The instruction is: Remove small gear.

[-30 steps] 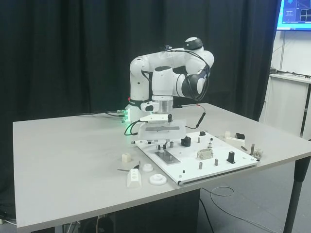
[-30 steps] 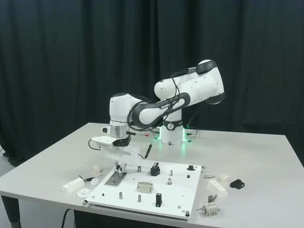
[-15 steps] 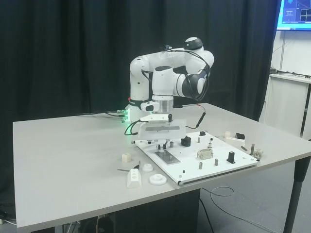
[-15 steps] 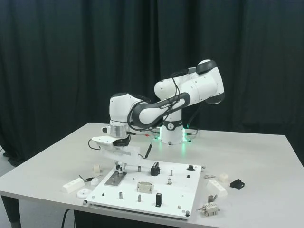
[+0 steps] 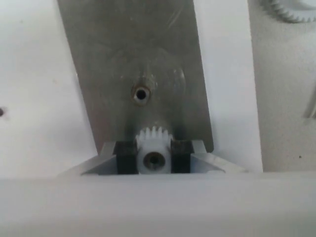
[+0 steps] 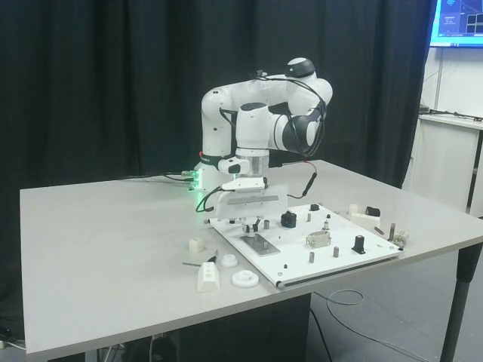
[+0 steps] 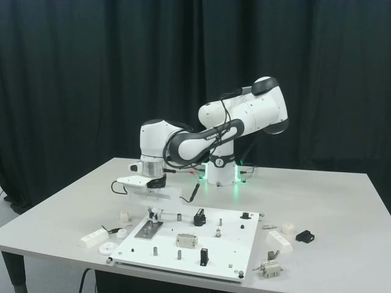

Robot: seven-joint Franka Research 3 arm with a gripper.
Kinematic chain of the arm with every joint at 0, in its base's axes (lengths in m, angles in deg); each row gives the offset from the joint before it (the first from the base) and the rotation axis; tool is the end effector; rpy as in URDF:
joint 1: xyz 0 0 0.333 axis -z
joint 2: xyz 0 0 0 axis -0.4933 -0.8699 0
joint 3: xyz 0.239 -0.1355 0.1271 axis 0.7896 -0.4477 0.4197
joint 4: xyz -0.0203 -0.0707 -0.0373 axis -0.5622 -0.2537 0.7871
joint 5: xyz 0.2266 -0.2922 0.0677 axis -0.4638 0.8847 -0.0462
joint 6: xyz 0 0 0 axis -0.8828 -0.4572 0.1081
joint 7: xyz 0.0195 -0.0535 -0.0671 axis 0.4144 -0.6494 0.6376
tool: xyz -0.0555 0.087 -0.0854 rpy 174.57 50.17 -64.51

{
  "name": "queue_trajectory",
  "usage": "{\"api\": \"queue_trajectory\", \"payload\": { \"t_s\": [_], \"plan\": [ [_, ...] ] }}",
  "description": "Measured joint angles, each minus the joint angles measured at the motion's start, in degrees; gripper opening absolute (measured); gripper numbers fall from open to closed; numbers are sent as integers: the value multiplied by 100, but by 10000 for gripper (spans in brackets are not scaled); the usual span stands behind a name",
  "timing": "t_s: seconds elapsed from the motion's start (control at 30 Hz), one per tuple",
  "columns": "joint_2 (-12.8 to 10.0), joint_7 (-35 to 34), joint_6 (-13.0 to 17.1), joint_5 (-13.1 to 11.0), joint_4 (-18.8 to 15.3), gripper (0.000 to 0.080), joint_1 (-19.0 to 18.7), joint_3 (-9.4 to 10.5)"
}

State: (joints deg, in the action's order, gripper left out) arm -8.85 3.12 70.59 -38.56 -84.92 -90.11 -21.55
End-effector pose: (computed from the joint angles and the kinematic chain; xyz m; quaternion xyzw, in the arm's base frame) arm 0.5134 -0.1327 0.1891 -0.8871 0.4603 -0.0326 0.0130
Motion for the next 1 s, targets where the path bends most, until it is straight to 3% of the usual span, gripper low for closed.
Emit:
{"api": "queue_trajectory", "payload": {
  "t_s": [0.37,0.67,1.0],
  "plan": [
    [0,108,-131,71,83,136,71,-27],
    [-1,-528,-180,72,101,136,95,-36],
    [-11,-305,-190,119,121,136,98,-33]
  ]
}}
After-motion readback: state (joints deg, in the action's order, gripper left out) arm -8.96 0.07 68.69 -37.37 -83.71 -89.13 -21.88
